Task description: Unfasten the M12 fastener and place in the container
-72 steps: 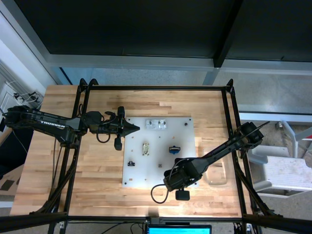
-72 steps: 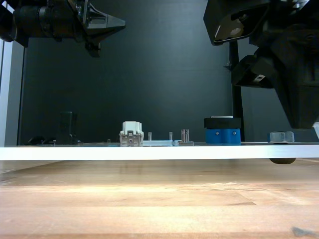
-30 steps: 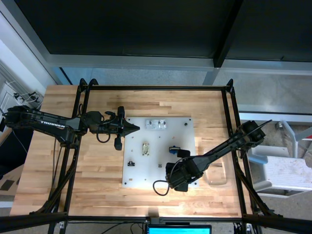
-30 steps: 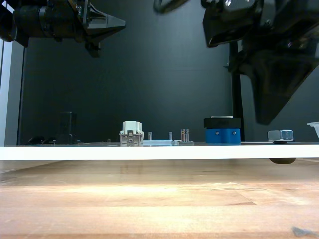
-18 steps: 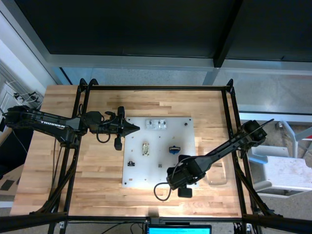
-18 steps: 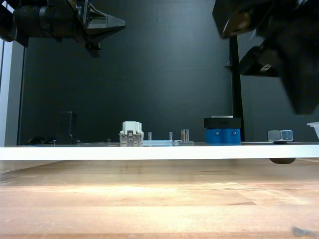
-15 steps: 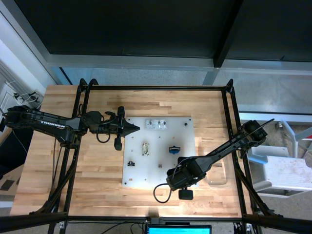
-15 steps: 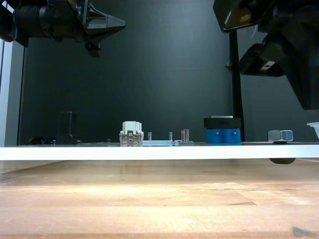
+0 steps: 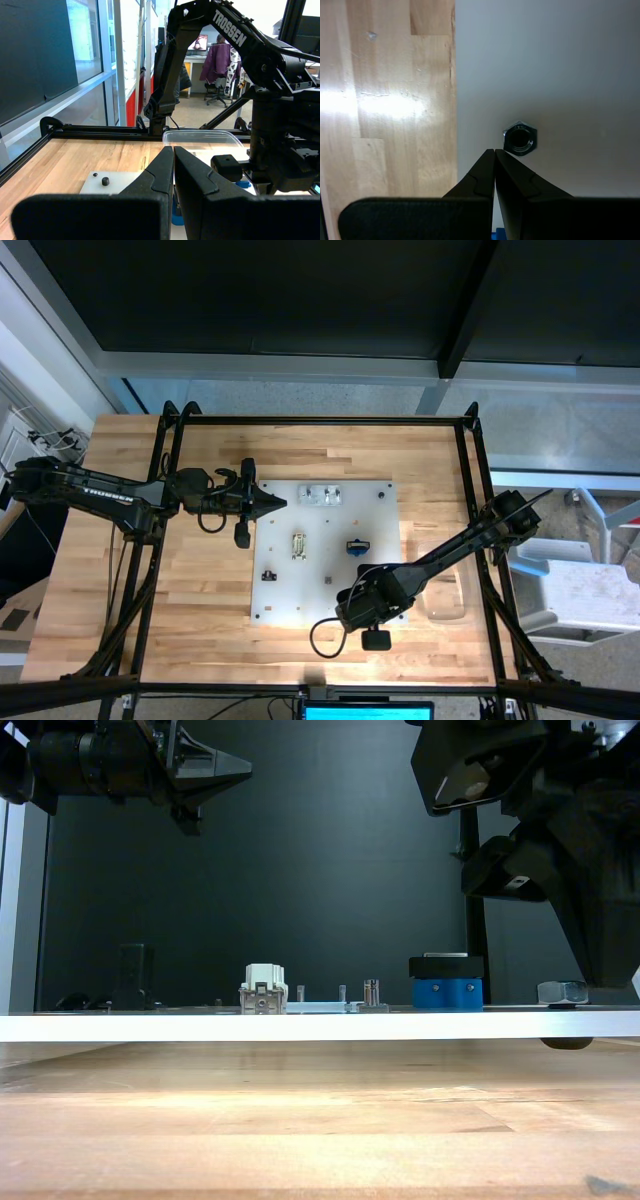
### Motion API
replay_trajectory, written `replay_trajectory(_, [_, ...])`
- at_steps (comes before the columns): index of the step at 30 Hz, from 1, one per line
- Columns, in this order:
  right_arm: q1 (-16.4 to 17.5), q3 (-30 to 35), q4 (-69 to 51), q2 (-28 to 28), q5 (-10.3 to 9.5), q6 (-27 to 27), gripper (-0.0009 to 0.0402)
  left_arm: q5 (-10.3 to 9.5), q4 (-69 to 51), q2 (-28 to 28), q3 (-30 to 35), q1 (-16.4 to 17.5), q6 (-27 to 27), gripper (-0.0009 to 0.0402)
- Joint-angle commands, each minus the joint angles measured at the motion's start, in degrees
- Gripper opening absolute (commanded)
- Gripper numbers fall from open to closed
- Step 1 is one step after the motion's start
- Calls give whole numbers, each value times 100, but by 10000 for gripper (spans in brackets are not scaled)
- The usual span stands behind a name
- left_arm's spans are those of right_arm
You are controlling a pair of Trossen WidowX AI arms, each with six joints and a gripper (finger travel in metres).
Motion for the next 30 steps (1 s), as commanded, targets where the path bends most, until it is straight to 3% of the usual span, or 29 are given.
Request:
replay_trajectory(1, [0,-2,-385,-28,953,317,0,0,2,2,2,0,0,0])
replay_trajectory(2, [0,13,-511,-37,1097,361,0,2,2,2,2,2,0,0])
replay_trajectory(4, [0,61,-680,-42,1180,350,0,0,2,2,2,0,0,0])
replay_trajectory(10, [2,74,-678,-107,1121,365,0,0,4,2,2,0,0,0])
replay_trajectory(12, [2,74,-654,-140,901,361,0,0,2,2,2,2,0,0])
replay_trajectory(19, [11,103,-254,-184,-238,369,0,0,7,2,2,2,0,0])
replay_trajectory(20, [13,111,-197,-175,-304,372,0,0,2,2,2,0,0,0])
replay_trajectory(30, [28,90,116,70,-284,450,0,0,2,2,2,0,0,0])
